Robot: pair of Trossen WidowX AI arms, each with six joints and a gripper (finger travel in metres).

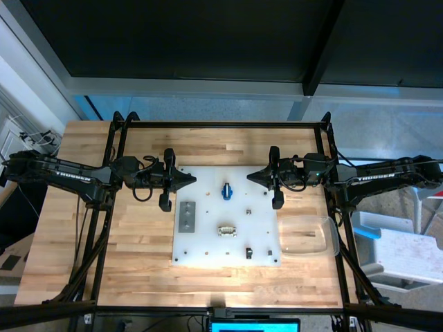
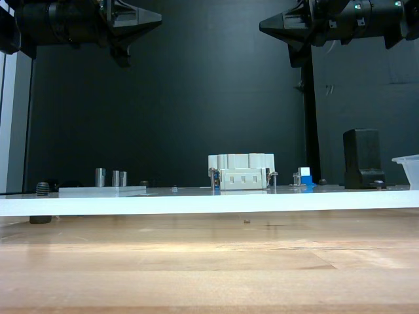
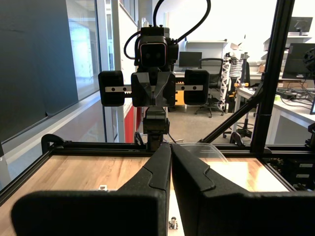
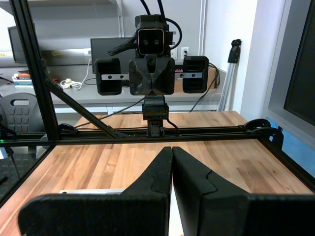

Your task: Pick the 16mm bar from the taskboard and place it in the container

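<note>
Wooden bench [image 1: 138,277] with the white taskboard [image 1: 208,243] at its middle. You have both arms up and off the board.

Left gripper [image 1: 192,178] hangs over the board's far-left corner, pointing right, jaws together. Right gripper [image 1: 250,175] hangs over the board's far edge, right of its middle, pointing left, jaws together as well. The two tips face each other and are well apart. The blue knob [image 1: 226,191] sits on the board under that gap, slightly towards the near edge. The low view puts both grippers well above the board, and neither touches anything. Each wrist view looks along its own closed jaws straight at the other arm's gripper.

Grey metal block [image 1: 187,216] lies flat near the board's left edge. Short metal pegs [image 2: 116,177] stand upright in it. You can't tell from these views which of them is the 16mm bar. All of them are still seated on the board.

Silver connector [image 1: 226,229] sits around the board's middle, towards its near edge. A small black block [image 1: 249,250] stands close to the near edge, right of the connector.

Container [image 1: 310,236] sits on the bench just beside the board's right edge, by its near-right corner and close to the bench's right edge, open side up. It is well apart from both grippers.
</note>
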